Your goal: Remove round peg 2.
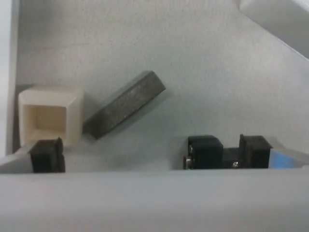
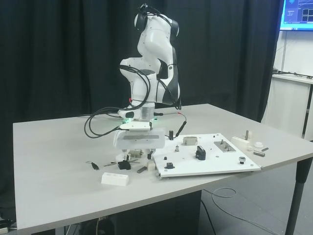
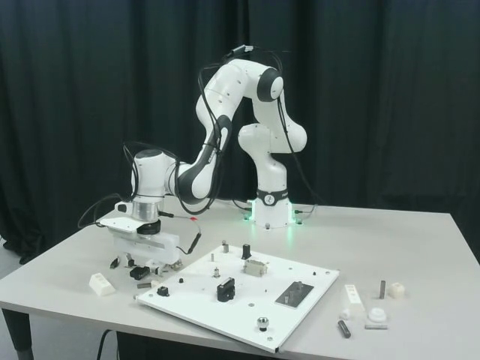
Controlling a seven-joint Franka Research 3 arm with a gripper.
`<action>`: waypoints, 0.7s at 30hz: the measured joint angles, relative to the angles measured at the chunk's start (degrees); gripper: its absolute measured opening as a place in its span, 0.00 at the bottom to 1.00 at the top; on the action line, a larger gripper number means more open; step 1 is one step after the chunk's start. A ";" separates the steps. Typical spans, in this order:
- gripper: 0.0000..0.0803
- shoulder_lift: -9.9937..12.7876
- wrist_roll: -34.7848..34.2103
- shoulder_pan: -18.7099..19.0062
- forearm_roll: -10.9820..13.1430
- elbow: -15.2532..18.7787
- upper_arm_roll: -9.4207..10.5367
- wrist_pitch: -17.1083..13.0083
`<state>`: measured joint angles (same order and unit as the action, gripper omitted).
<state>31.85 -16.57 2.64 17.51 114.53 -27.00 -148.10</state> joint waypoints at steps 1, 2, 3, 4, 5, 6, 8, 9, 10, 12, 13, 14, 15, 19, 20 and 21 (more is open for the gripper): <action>1.00 0.02 0.03 -0.02 0.00 -0.04 0.01 0.00; 1.00 0.05 0.06 -0.06 0.00 -0.10 0.01 0.00; 1.00 0.08 0.10 -0.09 0.00 -0.15 0.02 0.00; 1.00 0.11 0.14 -0.13 0.00 -0.22 0.03 0.00; 1.00 0.15 0.19 -0.17 0.00 -0.30 0.04 0.00; 1.00 0.20 0.24 -0.21 0.00 -0.38 0.05 0.01; 1.00 0.29 0.32 -0.34 0.00 -0.56 0.11 0.03; 1.00 0.32 0.34 -0.41 0.00 -0.63 0.16 0.03; 1.00 0.36 0.38 -0.50 0.00 -0.71 0.23 0.03; 1.00 0.42 0.46 -0.67 0.00 -0.86 0.34 0.04; 1.00 0.45 0.52 -0.73 0.00 -0.93 0.37 0.05; 1.00 0.48 0.61 -0.77 0.00 -0.99 0.38 0.07; 1.00 0.50 0.70 -0.79 0.00 -1.05 0.39 0.08; 1.00 0.51 1.08 -0.81 0.00 -1.21 0.39 0.25; 1.00 0.51 1.18 -0.81 0.00 -1.26 0.40 0.35; 1.00 0.50 1.28 -0.80 0.00 -1.33 0.41 0.50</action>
<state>32.35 -15.28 1.84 17.51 113.20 -26.59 -147.60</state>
